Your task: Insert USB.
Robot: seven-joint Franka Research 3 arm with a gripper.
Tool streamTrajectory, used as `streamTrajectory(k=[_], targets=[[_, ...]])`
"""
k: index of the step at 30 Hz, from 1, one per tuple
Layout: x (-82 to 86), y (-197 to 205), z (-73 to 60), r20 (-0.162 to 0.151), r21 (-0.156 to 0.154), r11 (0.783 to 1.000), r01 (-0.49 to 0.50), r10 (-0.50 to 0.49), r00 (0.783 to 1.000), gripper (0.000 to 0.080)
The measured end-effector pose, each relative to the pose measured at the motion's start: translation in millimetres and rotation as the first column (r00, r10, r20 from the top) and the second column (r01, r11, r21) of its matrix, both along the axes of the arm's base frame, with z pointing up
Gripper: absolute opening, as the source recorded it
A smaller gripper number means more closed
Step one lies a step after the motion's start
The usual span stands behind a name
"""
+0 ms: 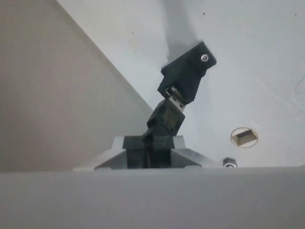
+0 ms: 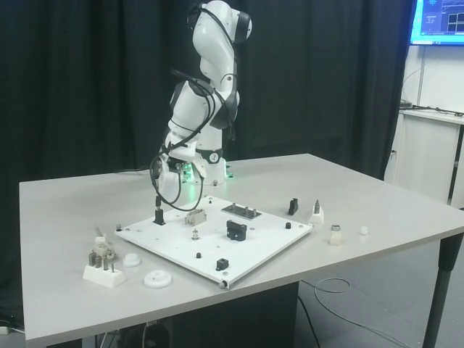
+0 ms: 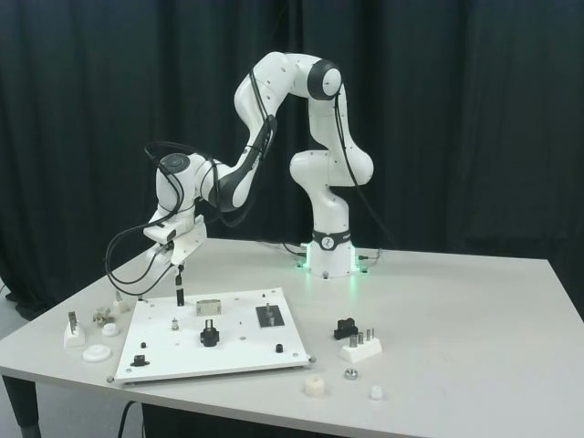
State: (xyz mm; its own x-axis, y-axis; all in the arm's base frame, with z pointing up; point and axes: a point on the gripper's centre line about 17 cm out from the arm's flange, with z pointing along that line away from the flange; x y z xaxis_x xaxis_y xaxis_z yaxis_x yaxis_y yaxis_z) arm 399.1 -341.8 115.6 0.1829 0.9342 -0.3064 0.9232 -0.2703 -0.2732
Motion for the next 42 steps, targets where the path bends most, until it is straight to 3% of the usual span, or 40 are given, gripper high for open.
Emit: streamTrajectory(k=[42], targets=[[-0.3, 4.6, -2.9, -0.005, 0.008, 1.0, 0.001, -0.001, 1.0, 0.0028]])
